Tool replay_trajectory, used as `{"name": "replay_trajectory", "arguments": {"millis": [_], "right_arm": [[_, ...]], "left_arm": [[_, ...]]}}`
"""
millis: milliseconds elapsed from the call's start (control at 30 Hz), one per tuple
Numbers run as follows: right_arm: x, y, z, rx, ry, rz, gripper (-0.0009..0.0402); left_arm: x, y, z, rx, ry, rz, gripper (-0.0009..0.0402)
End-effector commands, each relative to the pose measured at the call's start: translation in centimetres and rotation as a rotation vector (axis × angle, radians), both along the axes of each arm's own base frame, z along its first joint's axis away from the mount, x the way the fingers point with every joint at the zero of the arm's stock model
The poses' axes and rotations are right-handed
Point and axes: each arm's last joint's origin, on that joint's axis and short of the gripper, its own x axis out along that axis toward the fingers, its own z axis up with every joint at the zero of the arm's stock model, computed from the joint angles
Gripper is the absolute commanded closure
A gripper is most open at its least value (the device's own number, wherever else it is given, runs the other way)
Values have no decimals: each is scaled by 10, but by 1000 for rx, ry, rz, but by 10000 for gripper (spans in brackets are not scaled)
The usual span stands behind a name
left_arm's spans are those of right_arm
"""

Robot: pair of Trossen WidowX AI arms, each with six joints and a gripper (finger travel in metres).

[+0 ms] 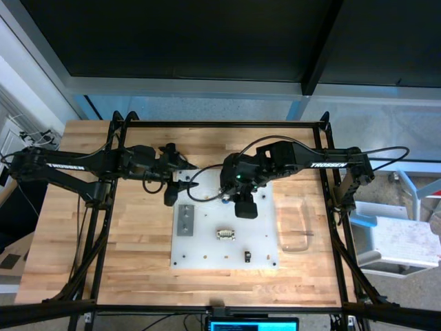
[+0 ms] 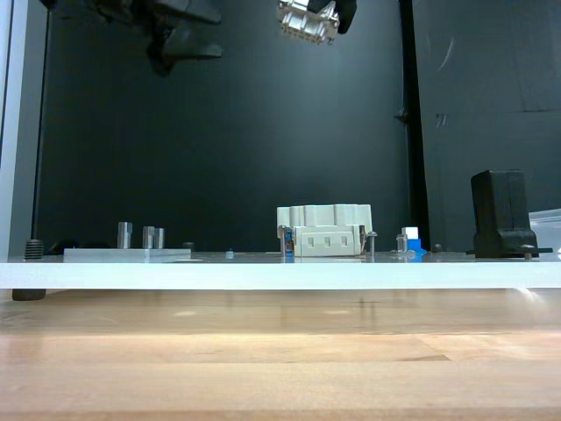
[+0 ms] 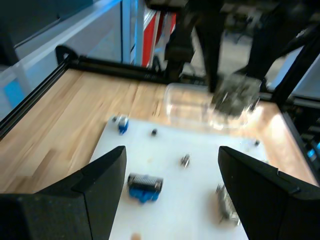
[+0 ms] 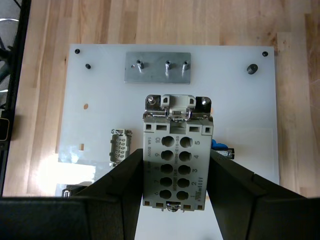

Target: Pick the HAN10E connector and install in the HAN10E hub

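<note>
The right gripper [image 4: 175, 172] is clamped on the beige-grey rectangular HAN10E connector [image 4: 176, 150], held high above the white plate [image 4: 240, 100]. The small metal-framed beige HAN10E hub [image 4: 120, 146] sits on the plate below, well apart. The left gripper [image 3: 170, 175] hovers near the plate's far left corner, fingers spread wide, holding nothing.

A robotics lab: a wooden table [image 1: 138, 227] caged by a black metal frame [image 1: 220, 123], a white plate [image 1: 207, 249] on it, left gripper [image 1: 192, 176] and right gripper [image 1: 246, 209] above it.
</note>
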Motion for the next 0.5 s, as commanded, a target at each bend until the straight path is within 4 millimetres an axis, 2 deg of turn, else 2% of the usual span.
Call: {"name": "replay_trajectory", "arguments": {"millis": [33,267,500], "right_arm": [[4,8,-2,-15,46,-4,356],[19,26,-12,-8,108,2,356],[38,40,-45,-14,237,-7,356]], "left_arm": [[-12,0,4,9,14,9,147],[-38,2,9,29,58,42,157],[-50,2,11,37,74,39,164]]}}
